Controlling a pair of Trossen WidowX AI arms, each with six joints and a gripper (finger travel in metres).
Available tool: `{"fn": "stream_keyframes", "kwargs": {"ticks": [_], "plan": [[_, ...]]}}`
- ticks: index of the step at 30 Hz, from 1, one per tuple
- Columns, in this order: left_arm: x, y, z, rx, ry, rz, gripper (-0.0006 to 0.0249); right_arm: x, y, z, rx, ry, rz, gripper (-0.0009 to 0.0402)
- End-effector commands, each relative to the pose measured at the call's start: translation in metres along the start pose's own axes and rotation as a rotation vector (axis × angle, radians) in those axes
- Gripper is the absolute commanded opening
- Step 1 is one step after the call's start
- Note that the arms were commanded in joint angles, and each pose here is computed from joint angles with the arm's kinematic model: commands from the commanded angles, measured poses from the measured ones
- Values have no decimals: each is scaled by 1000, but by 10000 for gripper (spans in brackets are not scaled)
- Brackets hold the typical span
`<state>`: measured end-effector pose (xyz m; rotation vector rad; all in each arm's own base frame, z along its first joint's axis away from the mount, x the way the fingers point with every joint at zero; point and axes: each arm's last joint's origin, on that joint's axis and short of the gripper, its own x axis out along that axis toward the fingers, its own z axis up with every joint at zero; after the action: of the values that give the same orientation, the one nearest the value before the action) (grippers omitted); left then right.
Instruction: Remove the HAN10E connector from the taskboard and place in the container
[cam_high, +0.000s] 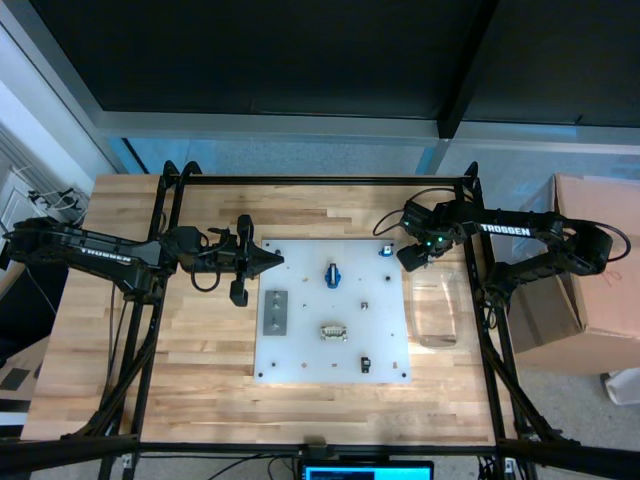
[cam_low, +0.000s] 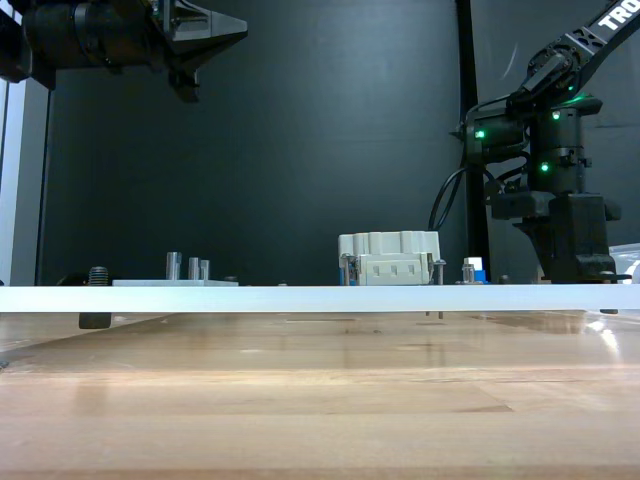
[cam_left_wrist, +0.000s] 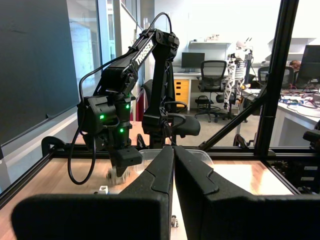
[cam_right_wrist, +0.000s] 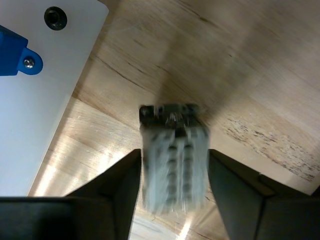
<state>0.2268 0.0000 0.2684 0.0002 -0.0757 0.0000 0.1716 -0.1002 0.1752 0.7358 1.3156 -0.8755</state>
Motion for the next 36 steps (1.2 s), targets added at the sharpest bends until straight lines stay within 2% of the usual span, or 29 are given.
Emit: {"fn": "stream_keyframes", "kwargs": {"ticks": [1, 8, 13, 18, 23, 36], "plan": [[0, 0, 0, 0, 0, 0, 0, 0, 0, 0, -1, 1, 1, 235], [0, 0, 0, 0, -1, 0, 0, -5, 1, 1, -16, 6, 3, 298], [0, 0, 0, 0, 0, 0, 0, -26, 1, 4, -18, 2, 10, 321], [0, 0, 0, 0, 0, 0, 0, -52, 1, 8, -19, -16, 20, 326], [0, 0, 0, 0, 0, 0, 0, -71, 3, 13, -19, -30, 29, 326], [0, 0, 0, 0, 0, 0, 0, -73, 3, 12, -23, -24, 25, 326]]}}
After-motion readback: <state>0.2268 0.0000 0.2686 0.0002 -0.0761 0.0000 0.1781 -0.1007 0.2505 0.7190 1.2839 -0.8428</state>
